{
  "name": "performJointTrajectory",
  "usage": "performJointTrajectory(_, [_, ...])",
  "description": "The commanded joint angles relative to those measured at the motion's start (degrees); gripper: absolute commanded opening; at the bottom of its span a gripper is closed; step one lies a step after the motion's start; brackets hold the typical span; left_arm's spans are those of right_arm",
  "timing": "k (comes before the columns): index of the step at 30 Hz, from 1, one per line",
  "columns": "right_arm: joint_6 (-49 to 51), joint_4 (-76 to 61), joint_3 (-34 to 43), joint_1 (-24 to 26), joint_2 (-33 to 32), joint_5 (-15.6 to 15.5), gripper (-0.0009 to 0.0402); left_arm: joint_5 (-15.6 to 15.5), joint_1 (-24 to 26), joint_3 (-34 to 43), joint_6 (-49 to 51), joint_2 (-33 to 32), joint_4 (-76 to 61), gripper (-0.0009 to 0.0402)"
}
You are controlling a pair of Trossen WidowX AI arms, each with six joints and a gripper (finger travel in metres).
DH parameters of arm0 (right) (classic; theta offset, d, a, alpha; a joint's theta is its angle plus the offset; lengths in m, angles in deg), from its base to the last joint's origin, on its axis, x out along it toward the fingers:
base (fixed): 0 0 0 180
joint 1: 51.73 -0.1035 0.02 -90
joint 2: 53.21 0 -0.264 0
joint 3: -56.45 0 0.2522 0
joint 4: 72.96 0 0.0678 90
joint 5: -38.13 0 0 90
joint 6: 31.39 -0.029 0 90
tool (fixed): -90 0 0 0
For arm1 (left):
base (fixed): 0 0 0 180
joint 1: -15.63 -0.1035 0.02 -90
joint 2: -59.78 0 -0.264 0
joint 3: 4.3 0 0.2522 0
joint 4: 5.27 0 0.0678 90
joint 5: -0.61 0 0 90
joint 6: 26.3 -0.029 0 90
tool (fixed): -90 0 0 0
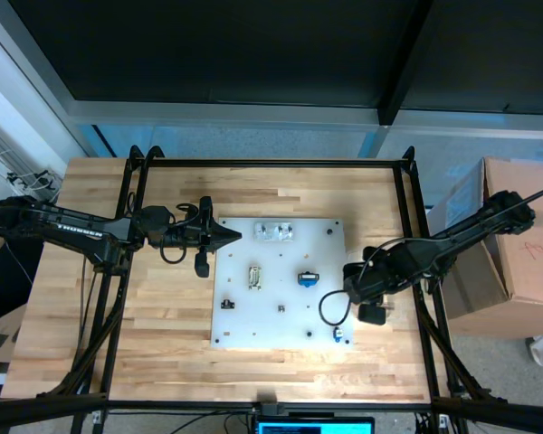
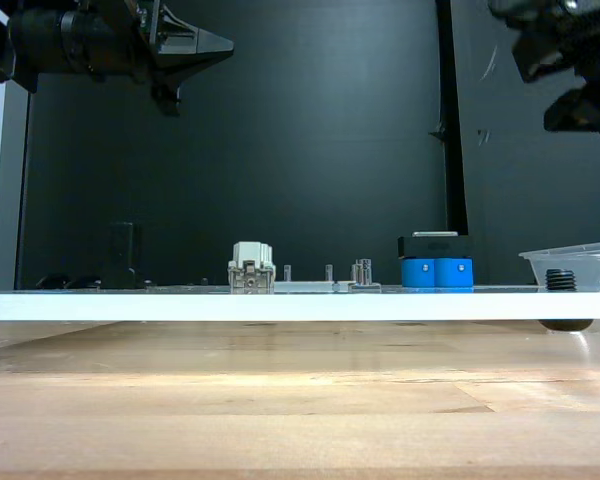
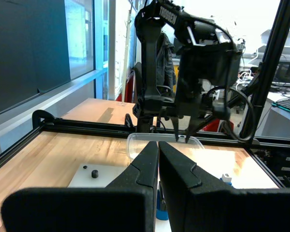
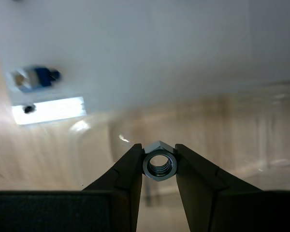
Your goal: Unfasten the M12 nut and place it in the container
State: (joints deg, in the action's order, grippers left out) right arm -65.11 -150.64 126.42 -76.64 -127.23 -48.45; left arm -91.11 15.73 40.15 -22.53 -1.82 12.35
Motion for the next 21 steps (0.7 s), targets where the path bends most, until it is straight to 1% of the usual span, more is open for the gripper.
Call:
performJointTrajectory(1, [0.39, 0.17, -3.08, 0.85, 1.66, 0.02, 0.0047, 0.0, 0.0, 0.02, -0.02, 0.0, 0.0, 0.0])
performJointTrajectory(5, [0.74, 2.21, -7.82, 1.7, 2.27, 0.02, 0.0047, 0.0, -0.02, 0.02, -0.02, 0.0, 0.0, 0.0])
performJointTrajectory(13, [1.2, 13.79, -18.95, 1.79, 2.25, -0.04, 0.0047, 0.0, -0.02, 0.02, -0.02, 0.0, 0.0, 0.0])
performJointTrajectory(18, [0.98, 17.18, -21.42, 1.79, 2.25, 0.0, 0.0053, 0.0, -0.02, 0.02, -0.02, 0.0, 0.02, 0.0])
performJointTrajectory(21, [0.96, 17.22, -21.46, 1.79, 2.25, -0.02, 0.0075, 0.0, -0.02, 0.02, -0.02, 0.0, 0.0, 0.0])
